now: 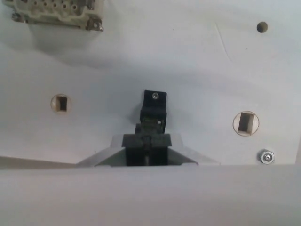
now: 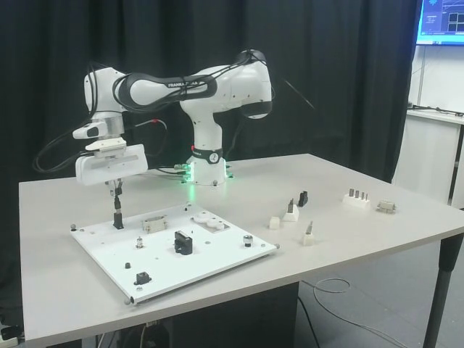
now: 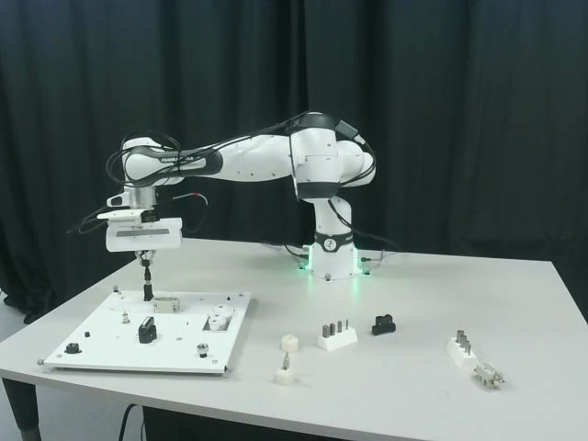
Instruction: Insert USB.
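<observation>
the gripper (image 2: 115, 194) is pinching the black usb plug (image 1: 146, 145) upright over a black socket (image 1: 154, 107) at the far corner of the white board (image 2: 210, 254) — a grey multi-pin connector (image 2: 153, 224) sits near, other black fittings (image 2: 182, 243) well apart.

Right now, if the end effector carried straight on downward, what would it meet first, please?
Most likely the small black socket block on the white board directly beneath the end effector. The black plug it holds would reach it first, though the exact alignment is hard to judge.
</observation>
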Action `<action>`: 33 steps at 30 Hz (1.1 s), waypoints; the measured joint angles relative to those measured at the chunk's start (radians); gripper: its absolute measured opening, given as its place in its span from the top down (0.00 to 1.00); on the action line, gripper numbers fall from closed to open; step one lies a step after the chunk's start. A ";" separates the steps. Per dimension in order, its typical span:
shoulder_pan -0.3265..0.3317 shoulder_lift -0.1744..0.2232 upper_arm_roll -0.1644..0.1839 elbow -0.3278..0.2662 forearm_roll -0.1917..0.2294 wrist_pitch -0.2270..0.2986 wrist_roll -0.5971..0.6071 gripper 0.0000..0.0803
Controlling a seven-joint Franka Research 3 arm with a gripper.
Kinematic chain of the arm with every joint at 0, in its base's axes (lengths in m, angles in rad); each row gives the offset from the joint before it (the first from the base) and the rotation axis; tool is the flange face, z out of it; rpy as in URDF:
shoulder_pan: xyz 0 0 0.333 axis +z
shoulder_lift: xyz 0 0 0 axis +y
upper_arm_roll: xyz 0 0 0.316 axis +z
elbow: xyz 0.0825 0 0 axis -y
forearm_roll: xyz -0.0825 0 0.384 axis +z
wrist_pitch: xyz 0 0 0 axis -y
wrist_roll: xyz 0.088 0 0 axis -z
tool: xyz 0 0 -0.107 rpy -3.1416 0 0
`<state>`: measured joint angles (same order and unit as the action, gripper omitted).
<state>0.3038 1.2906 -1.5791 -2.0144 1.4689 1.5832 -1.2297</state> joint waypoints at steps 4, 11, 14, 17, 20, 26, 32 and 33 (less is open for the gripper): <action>-0.005 0.000 0.001 0.000 0.002 0.000 0.000 0.97; -0.011 0.000 0.002 0.000 0.006 0.000 0.000 0.97; -0.011 0.000 0.002 0.000 0.006 0.000 0.002 0.97; -0.012 0.000 0.002 0.000 0.007 0.000 0.005 0.97; -0.012 0.000 0.002 0.000 0.007 0.000 0.008 0.97; -0.011 0.000 0.002 0.000 0.010 -0.001 0.010 0.97; -0.011 0.000 0.002 0.000 0.012 -0.006 0.011 0.97; -0.011 0.000 0.002 0.000 0.013 -0.007 0.011 0.97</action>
<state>0.2930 1.2907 -1.5767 -2.0144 1.4814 1.5763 -1.2185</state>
